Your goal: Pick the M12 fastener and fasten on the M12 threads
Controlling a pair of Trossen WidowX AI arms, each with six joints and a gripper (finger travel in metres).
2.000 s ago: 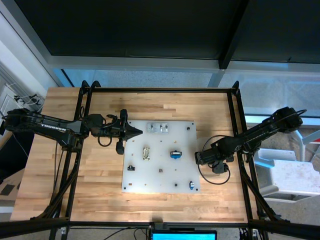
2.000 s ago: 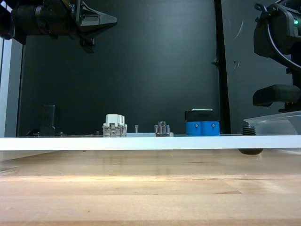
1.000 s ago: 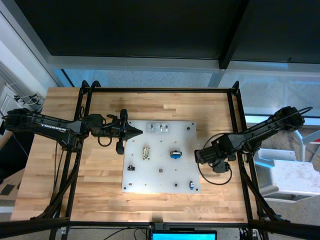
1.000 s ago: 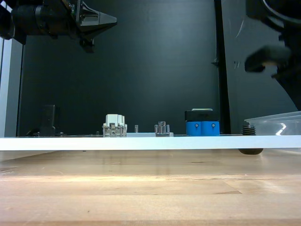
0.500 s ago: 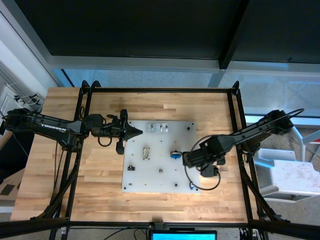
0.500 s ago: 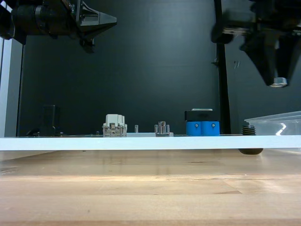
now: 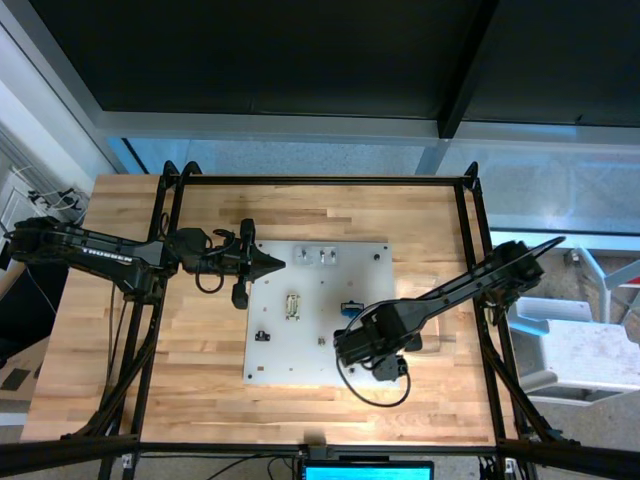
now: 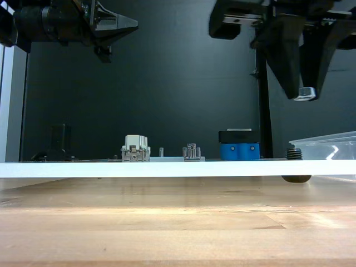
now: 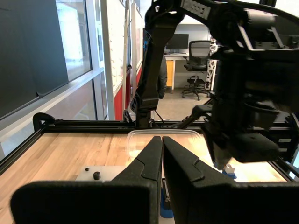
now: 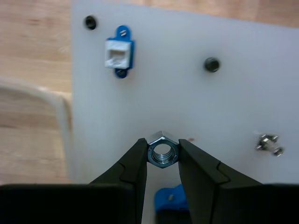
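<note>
1. There's the right gripper [image 8: 298, 89], up above the white square board [image 7: 300, 345], jaws clamped on the small silver hexagonal metal nut [image 10: 162, 138].
2. The short black ribbed stud [image 8: 293, 153] stands bare, well below the jaws and slightly to one side.
3. This looks like the carry step. Next, the nut's bore needs centring over the stud, then lowering and turning.
4. The left gripper [image 7: 270, 264] is parked, its pointed jaws pressed together on nothing.

The left gripper [image 9: 161, 140] points level across the table, its 2 fingers [image 9: 145, 163] pressed together with no gap. Beyond the tips, a clear tray [image 9: 140, 133] lies on the wooden table [image 9: 60, 149]. The white board [image 9: 86, 174] carries 1 small black post [image 9: 96, 175]. The right gripper [image 9: 223, 158], a dark mass, hangs just above a white-and-blue fitting [image 9: 228, 169].
</note>
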